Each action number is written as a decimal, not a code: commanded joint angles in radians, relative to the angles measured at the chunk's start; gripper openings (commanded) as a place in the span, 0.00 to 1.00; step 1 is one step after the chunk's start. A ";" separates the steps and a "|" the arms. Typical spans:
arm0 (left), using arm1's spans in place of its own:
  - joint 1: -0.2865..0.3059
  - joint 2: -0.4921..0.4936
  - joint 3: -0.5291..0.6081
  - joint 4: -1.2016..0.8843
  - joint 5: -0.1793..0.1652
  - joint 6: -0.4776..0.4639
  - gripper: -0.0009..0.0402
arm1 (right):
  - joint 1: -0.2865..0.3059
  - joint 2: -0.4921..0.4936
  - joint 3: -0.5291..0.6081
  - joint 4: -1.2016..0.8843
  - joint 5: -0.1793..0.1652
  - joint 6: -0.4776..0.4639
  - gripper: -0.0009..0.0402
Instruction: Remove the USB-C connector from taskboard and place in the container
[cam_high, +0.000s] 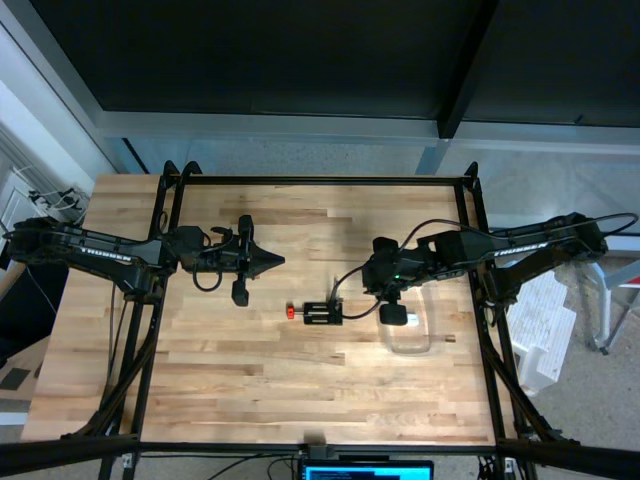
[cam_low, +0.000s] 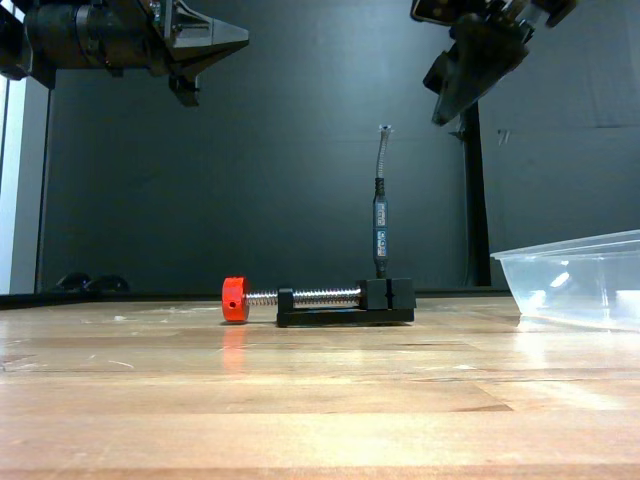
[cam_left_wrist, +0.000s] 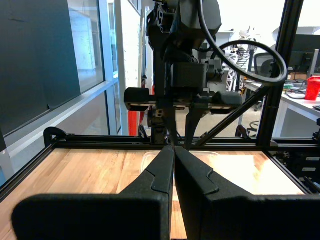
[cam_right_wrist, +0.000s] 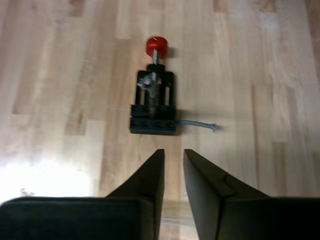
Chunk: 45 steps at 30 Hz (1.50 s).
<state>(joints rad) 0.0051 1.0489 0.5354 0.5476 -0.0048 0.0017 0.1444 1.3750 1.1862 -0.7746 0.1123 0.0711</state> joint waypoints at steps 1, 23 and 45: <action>0.000 0.000 0.000 0.000 0.000 0.000 0.02 | 0.001 0.027 0.010 0.001 0.002 0.003 0.24; 0.000 0.000 0.000 0.000 0.000 0.000 0.02 | 0.008 0.241 0.149 -0.045 0.001 0.024 0.40; 0.000 0.000 0.000 0.000 0.000 0.000 0.02 | 0.014 0.401 0.246 -0.050 -0.002 0.010 0.40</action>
<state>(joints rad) 0.0051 1.0485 0.5358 0.5476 -0.0048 0.0021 0.1577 1.7683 1.4326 -0.8257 0.1097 0.0807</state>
